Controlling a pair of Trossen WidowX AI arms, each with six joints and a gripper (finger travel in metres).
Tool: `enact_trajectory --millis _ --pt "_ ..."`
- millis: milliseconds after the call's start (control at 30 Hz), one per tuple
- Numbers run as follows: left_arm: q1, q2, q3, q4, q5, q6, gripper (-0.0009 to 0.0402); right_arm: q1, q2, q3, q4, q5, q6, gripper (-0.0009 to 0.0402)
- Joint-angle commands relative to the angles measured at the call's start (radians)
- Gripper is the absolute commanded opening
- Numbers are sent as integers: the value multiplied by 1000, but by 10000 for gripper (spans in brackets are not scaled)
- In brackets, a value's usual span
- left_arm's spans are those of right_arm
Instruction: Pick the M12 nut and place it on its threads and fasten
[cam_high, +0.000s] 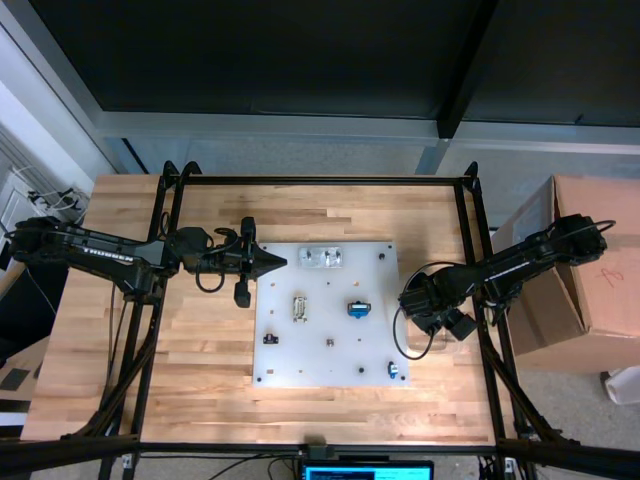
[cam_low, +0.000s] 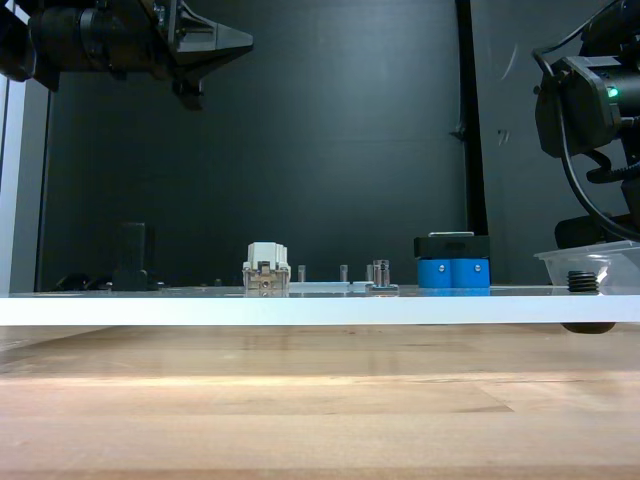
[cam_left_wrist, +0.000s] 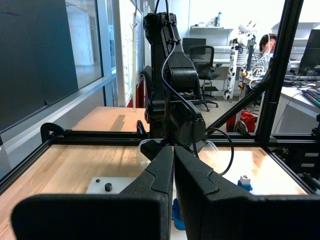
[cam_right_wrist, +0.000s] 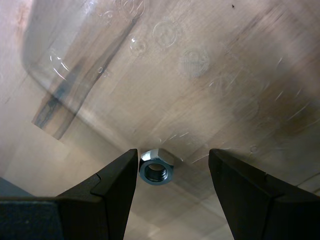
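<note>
Spread black fingers of the right gripper (cam_right_wrist: 172, 156) flank a small silver hex nut (cam_right_wrist: 156, 167), lying free and flat in the clear plastic tray (cam_right_wrist: 200, 65) right of the white board (cam_high: 300, 365), bore upward. Its short black ribbed stud (cam_low: 583, 283) stands bare. Over the board's far left the left gripper (cam_high: 280, 262) hovers, fingers pressed together.

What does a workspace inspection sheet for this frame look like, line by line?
Surface: white board on a wooden table.
Job's things: M12 nut lying free and flat in the clear tray; stud bare, ribs showing.
Clutter: blue block and white connector on the board.
Grippers: left gripper high over the board's far left corner, jaws shut; right gripper over the tray, jaws open either side of the nut.
Cables: black loop at the right arm.
Surroundings: cardboard box right of the table.
</note>
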Motion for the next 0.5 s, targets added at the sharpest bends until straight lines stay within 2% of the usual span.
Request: enact_trajectory --millis 33,300,500 --pt "0 0 0 0 0 0 0 1 -11 -2 8 -3 -2 198" --pt "0 0 0 0 0 0 0 1 -69 -3 -9 -7 -6 173" --pt "0 0 0 0 0 0 0 0 -84 -8 -19 -5 -13 174"
